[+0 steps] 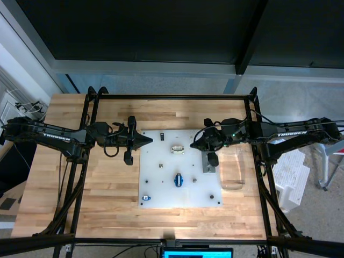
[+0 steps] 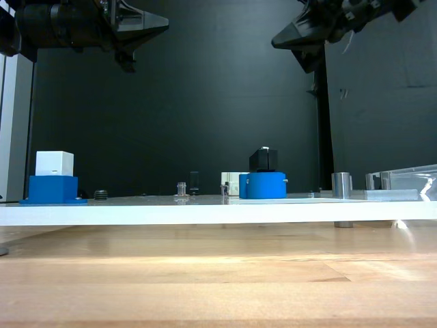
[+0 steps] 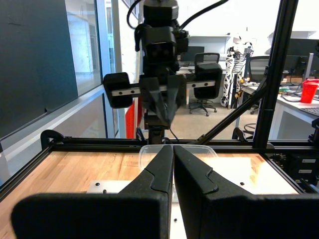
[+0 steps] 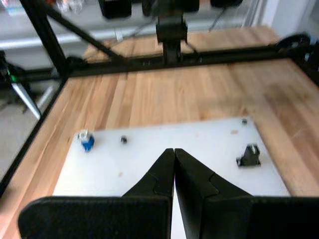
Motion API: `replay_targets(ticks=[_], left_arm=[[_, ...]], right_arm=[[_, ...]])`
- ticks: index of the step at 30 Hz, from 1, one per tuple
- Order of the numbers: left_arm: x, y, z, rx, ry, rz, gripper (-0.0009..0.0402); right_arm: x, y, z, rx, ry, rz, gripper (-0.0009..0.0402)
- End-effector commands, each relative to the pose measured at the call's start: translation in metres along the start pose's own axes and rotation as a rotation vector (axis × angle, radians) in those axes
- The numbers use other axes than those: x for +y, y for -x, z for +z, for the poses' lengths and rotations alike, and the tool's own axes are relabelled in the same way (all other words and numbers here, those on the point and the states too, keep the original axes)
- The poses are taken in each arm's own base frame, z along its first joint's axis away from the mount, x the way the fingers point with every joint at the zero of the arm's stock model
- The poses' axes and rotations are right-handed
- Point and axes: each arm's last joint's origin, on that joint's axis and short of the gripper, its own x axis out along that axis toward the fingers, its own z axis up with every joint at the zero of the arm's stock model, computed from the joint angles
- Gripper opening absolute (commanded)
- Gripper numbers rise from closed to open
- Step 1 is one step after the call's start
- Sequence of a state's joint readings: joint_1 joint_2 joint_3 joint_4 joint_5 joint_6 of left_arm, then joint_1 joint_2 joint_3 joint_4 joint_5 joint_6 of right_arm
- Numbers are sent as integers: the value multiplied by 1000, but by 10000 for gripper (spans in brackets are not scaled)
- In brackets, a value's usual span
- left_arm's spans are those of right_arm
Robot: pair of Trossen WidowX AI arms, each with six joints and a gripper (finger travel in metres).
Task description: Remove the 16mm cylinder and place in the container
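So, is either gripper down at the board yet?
No, in the low view the left gripper and the right gripper both hang high above the white board.

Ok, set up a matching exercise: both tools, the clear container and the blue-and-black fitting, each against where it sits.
Things:
1. left tool
2. right tool
3. container
4. blue-and-black fitting

Places:
A. on the white board, near its middle
B. shut, raised over the board's left edge
C. on the wooden table, beside the board's right edge
D. shut, raised over the board's right half

Pairs: 1-B, 2-D, 3-C, 4-A
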State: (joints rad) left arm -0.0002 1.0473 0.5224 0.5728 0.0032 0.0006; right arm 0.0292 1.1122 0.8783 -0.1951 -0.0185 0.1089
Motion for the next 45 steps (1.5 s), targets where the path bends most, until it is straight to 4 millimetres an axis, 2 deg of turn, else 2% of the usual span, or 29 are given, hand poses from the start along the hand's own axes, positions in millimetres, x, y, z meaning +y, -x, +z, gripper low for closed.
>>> replay_targets(ticks=[1,9,21,25,35,45], left_arm=[[0,0,0,-1,0,0,0],[0,0,0,-1,0,0,0],[0,0,0,-1,0,0,0],[0,0,0,-1,0,0,0],[0,0,0,-1,0,0,0],[0,0,0,-1,0,0,0]], right_arm=[[7,2,2,88,-2,-13,0],[26,-3,6,301,42,-25,0],[50,-30,-2,610,96,-15,8],[58,-41,-7,699,121,-15,42],[67,-74,-23,829,139,-31,165],[79,-96,-46,917,200,-47,219]])
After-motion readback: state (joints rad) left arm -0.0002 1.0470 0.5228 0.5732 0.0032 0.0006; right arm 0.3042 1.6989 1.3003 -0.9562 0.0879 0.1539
